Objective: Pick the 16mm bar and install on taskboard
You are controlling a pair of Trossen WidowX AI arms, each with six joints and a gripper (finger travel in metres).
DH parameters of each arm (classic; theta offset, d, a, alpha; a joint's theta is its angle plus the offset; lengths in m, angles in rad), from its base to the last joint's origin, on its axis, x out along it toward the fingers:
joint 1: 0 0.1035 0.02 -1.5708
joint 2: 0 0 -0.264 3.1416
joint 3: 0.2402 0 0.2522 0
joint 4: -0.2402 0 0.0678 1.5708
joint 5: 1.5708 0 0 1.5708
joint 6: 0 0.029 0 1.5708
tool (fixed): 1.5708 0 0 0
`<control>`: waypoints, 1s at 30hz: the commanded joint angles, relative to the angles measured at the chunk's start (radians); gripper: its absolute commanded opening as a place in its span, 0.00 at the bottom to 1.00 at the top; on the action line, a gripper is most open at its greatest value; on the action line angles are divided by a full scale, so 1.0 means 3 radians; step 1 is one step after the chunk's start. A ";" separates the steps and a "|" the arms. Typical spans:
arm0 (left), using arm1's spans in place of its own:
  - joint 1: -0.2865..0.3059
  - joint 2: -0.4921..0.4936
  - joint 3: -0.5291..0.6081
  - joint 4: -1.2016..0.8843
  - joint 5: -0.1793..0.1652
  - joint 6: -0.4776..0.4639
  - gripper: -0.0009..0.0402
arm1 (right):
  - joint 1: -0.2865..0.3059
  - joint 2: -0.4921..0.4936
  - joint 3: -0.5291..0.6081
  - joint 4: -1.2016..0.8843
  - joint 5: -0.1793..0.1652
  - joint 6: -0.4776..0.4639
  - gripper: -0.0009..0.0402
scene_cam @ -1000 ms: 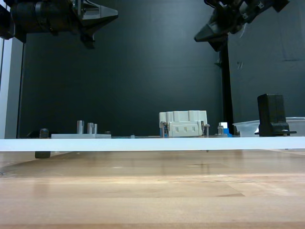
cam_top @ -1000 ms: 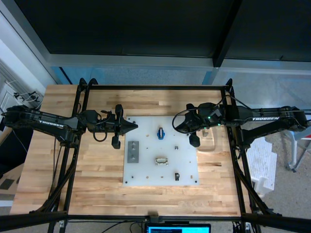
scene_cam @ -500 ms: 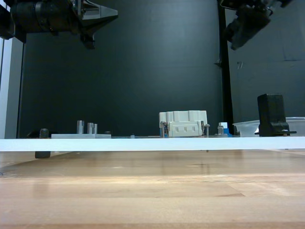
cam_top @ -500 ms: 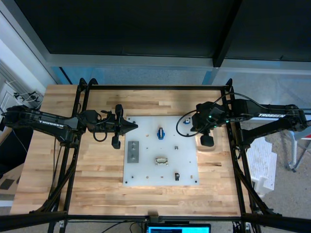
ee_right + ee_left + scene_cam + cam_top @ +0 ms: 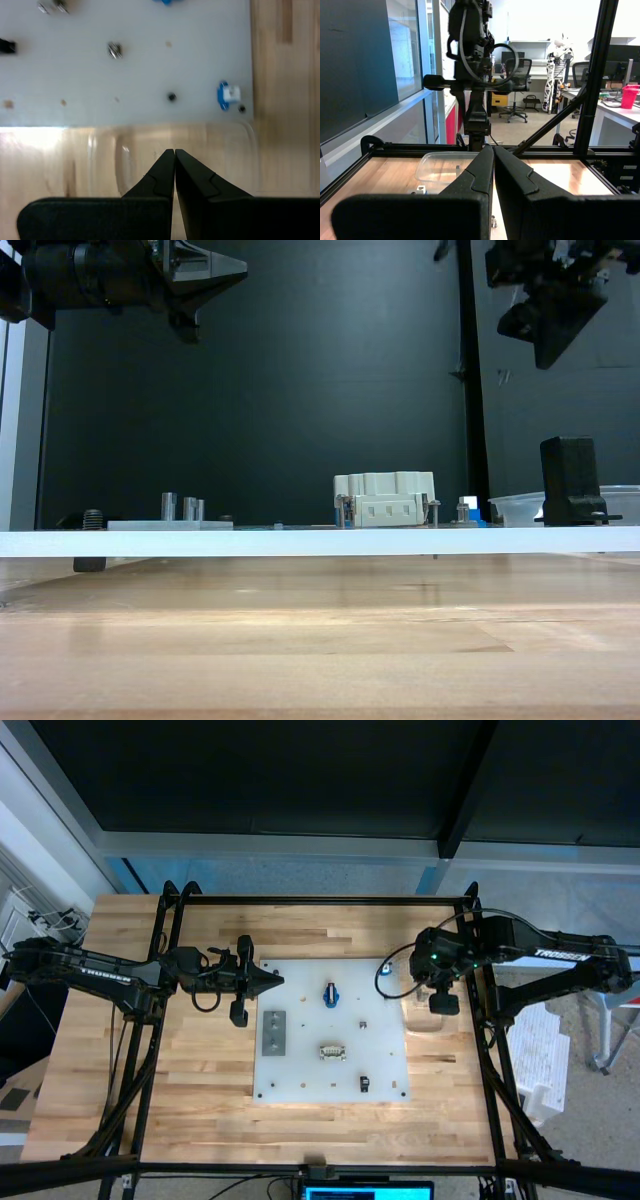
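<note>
1. Two grippers show in the high view. My left gripper [image 5: 262, 981] hangs over the upper left edge of the taskboard [image 5: 300, 1070]. My right gripper [image 5: 443, 1003] hangs above a clear tub [image 5: 420, 1018] just right of the board.
2. Low view: both hang high, well above the board.
3. Left wrist view: my left fingers [image 5: 475, 175] are pressed together, empty.
4. Right wrist view: my right fingers [image 5: 157, 175] meet, empty, over the tub, with the board beyond. I cannot pick out the 16mm bar.
</note>
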 commanded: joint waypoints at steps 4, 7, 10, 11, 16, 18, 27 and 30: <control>0.0001 0.0000 0.0000 0.0001 0.0000 0.0000 0.02 | -0.0313 0.0114 -0.0004 -0.0169 -0.0004 -0.0187 0.02; 0.0001 0.0000 0.0000 0.0001 0.0000 0.0000 0.02 | -0.0436 0.0146 -0.0036 -0.0165 -0.0004 -0.0251 0.02; 0.0001 0.0000 0.0000 0.0001 0.0000 0.0000 0.02 | -0.0519 0.0146 -0.0132 -0.0164 -0.0003 -0.0301 0.02; 0.0001 0.0000 0.0000 0.0001 0.0000 0.0000 0.02 | -0.0535 0.0146 -0.0178 -0.0164 -0.0003 -0.0305 0.03; 0.0001 0.0000 0.0000 0.0001 0.0000 0.0000 0.02 | -0.0656 0.0146 -0.0392 -0.0088 -0.0004 -0.0389 0.13; 0.0000 0.0000 0.0000 0.0001 0.0000 0.0000 0.02 | -0.0692 0.0146 -0.0486 0.0018 -0.0003 -0.0388 0.18; 0.0001 0.0000 0.0000 0.0001 0.0000 0.0000 0.02 | -0.0718 0.0155 -0.0865 0.0328 -0.0011 -0.0388 0.37; 0.0001 0.0000 0.0000 0.0001 0.0000 0.0000 0.02 | -0.0706 0.0155 -0.0978 0.0385 -0.0010 -0.0387 0.41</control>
